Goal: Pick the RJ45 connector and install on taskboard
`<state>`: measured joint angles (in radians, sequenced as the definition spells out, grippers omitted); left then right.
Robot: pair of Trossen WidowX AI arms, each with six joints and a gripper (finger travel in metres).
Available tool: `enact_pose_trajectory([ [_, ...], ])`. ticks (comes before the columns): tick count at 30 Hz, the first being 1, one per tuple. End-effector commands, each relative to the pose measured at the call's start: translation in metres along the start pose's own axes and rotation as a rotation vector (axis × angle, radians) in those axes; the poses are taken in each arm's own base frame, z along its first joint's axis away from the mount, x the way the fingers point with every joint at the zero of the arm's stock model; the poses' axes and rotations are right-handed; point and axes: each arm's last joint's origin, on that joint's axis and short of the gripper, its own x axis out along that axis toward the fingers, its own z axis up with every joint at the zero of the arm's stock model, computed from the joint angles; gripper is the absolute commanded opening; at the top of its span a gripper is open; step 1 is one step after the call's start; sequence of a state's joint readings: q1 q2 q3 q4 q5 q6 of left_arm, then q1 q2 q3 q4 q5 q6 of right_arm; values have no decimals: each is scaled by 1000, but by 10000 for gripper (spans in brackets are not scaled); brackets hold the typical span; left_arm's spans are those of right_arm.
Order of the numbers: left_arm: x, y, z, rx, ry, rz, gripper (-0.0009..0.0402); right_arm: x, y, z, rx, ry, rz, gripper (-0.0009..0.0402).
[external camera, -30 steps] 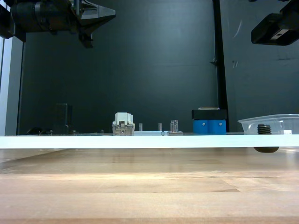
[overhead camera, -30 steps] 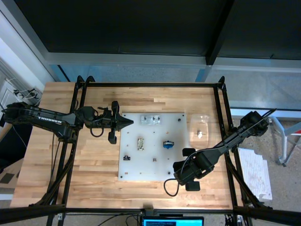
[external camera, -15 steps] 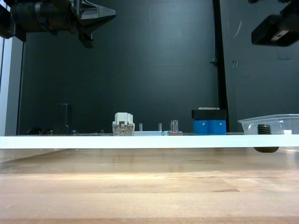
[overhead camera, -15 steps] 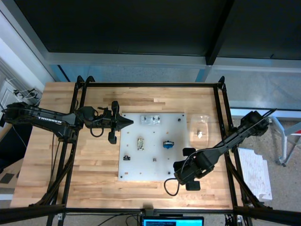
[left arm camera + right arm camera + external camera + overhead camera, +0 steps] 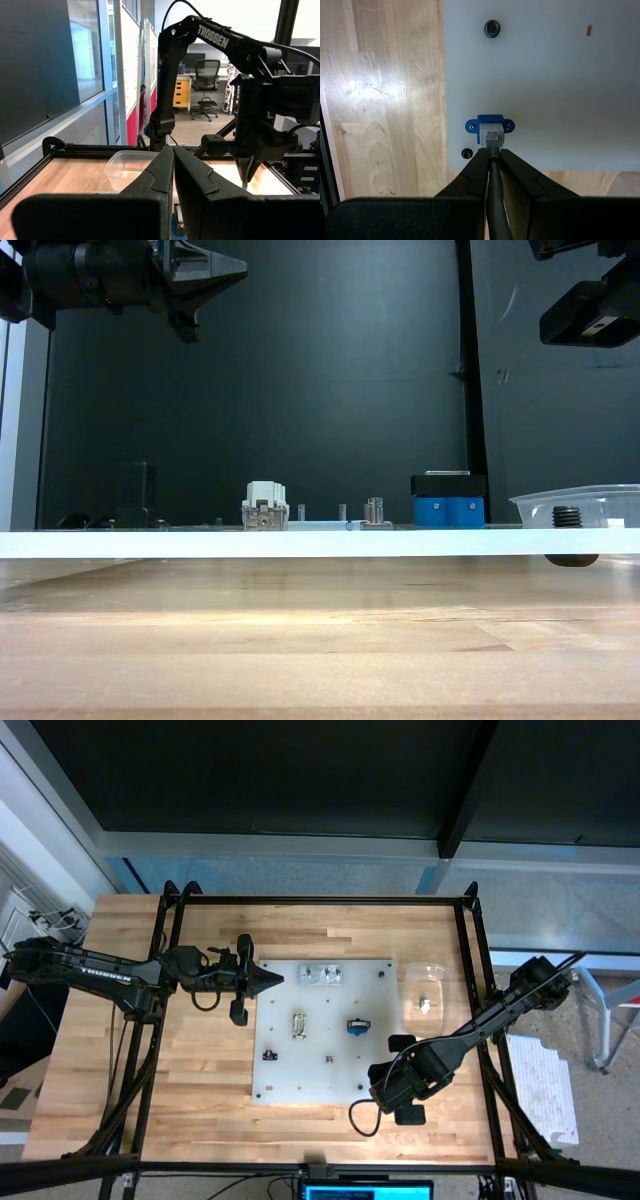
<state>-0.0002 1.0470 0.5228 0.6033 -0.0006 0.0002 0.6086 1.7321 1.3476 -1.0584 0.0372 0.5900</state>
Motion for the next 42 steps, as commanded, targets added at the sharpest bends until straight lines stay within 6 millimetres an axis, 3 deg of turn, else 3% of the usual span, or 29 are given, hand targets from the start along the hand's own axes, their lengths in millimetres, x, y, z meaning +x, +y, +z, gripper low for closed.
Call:
enact_pose_trajectory([
  [1, 0, 0, 0, 0, 0, 0, 0, 8, 1, 1, -1, 6, -3, 0],
  [8, 0, 0, 0, 0, 0, 0, 0, 23, 2, -1, 0, 13, -3, 0],
  [29, 0, 0, 0, 0, 0, 0, 0, 9, 1, -3, -3, -15, 25, 3],
  [42, 0, 0, 0, 0, 1, 0, 0, 6, 0, -4, -3, -22, 29, 106],
])
